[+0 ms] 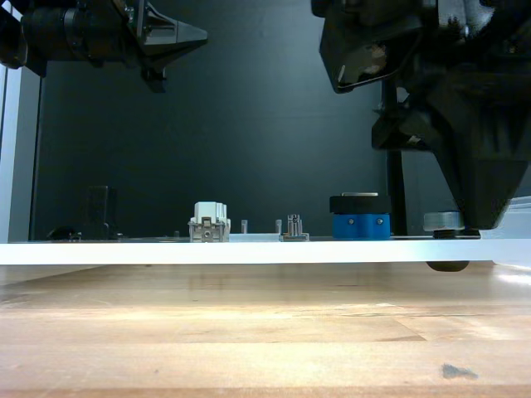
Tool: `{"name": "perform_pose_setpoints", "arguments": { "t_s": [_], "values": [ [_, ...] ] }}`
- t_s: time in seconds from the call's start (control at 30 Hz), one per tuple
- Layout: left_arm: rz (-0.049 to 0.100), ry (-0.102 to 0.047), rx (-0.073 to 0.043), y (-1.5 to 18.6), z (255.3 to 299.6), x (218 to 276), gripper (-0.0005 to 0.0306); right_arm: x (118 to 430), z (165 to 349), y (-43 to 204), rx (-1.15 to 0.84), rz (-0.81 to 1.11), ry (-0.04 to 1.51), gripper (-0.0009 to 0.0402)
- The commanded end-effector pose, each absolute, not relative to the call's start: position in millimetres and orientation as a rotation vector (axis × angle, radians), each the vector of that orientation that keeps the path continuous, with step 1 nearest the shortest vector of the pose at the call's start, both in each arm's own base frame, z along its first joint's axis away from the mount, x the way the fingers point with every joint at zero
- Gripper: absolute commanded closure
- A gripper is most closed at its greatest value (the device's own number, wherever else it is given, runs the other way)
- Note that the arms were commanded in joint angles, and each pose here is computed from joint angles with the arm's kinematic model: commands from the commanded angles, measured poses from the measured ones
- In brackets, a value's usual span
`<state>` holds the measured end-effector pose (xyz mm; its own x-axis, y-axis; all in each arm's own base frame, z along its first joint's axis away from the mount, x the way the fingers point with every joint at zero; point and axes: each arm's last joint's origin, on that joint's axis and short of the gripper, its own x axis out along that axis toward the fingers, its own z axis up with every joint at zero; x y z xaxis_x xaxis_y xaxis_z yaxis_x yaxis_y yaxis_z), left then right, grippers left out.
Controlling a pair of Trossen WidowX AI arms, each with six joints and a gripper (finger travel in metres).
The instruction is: Unfasten the M12 fastener and place in the container
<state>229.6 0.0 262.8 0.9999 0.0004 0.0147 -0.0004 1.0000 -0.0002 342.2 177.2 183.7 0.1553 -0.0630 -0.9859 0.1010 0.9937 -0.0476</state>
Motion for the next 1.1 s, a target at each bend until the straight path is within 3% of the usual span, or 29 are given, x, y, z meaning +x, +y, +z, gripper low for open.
{"name": "perform_pose_setpoints", "arguments": {
  "t_s": [0.03,0.57,0.73,1.1],
  "values": [
    [0.0,-0.015,0.0,0.0,262.7,229.6,0.03,338.2,195.0,166.9,-0.074,-0.379,1.352,0.0393],
    [0.001,-0.016,0.0,0.1,262.9,229.6,0.03,340.6,215.9,175.4,0.102,-0.31,1.381,0.0393],
    [0.0,-0.013,0.0,0.0,262.5,229.6,0.03,343.0,224.2,181.9,0.135,-0.145,1.433,0.0393],
    [0.001,-0.014,0.0,0.1,262.6,229.6,0.03,346.8,201.9,190.0,0.159,0.08,1.461,0.0393]
  ]
}}
